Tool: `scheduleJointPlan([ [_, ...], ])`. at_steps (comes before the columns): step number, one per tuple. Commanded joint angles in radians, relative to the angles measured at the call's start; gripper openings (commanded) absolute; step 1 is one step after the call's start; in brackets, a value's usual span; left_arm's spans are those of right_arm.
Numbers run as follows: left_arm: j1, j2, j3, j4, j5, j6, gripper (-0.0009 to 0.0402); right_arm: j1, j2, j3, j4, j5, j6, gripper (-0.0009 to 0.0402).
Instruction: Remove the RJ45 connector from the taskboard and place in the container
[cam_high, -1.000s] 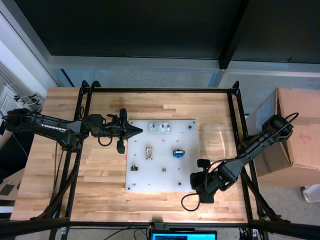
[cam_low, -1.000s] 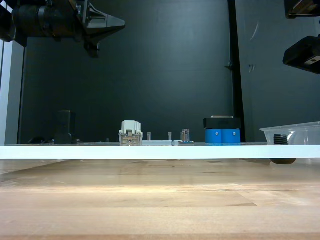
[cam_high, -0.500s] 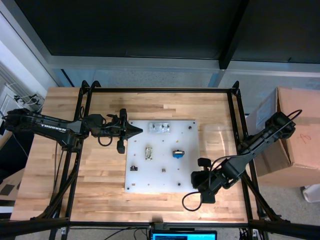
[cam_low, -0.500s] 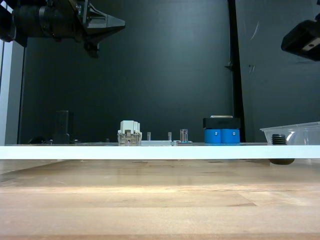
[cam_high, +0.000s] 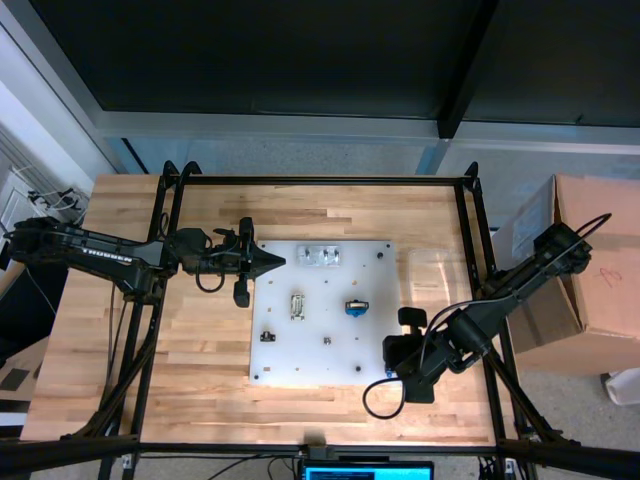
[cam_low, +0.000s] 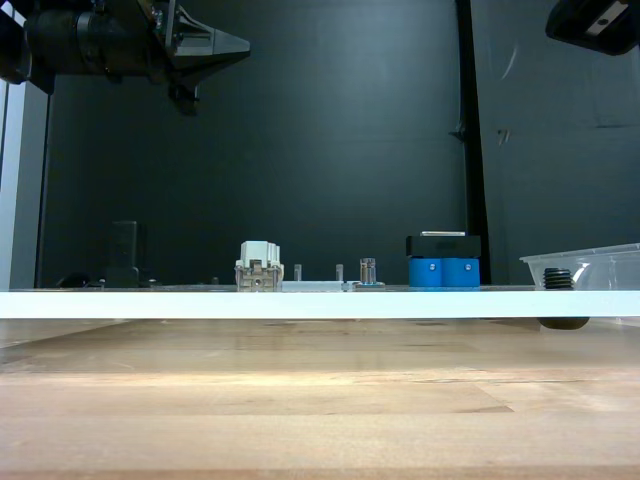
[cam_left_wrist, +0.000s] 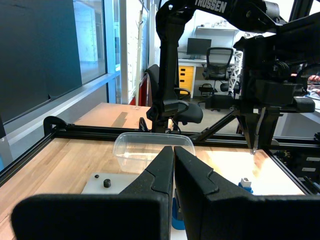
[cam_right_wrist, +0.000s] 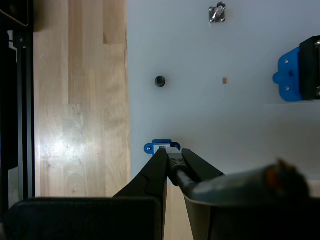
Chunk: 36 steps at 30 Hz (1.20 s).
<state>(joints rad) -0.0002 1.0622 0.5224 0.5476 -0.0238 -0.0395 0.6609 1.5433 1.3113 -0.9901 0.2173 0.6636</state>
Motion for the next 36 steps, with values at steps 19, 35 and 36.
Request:
scheduleJointPlan([
  [19,0.000,0.000,0.000,0.000,0.000,0.000,0.0000,-0.170,-0.034,-0.053,-0.002,-0.001,-0.080,0.0023],
  [35,0.000,0.000,0.000,0.000,0.000,0.000,0.0000,-0.361,-0.140,-0.174,-0.003,-0.001,-0.106,0.0068],
  [36,0.000,0.000,0.000,0.000,0.000,0.000,0.0000,-0.371,-0.150,-0.185,-0.003,-0.001,-0.103,0.0074],
])
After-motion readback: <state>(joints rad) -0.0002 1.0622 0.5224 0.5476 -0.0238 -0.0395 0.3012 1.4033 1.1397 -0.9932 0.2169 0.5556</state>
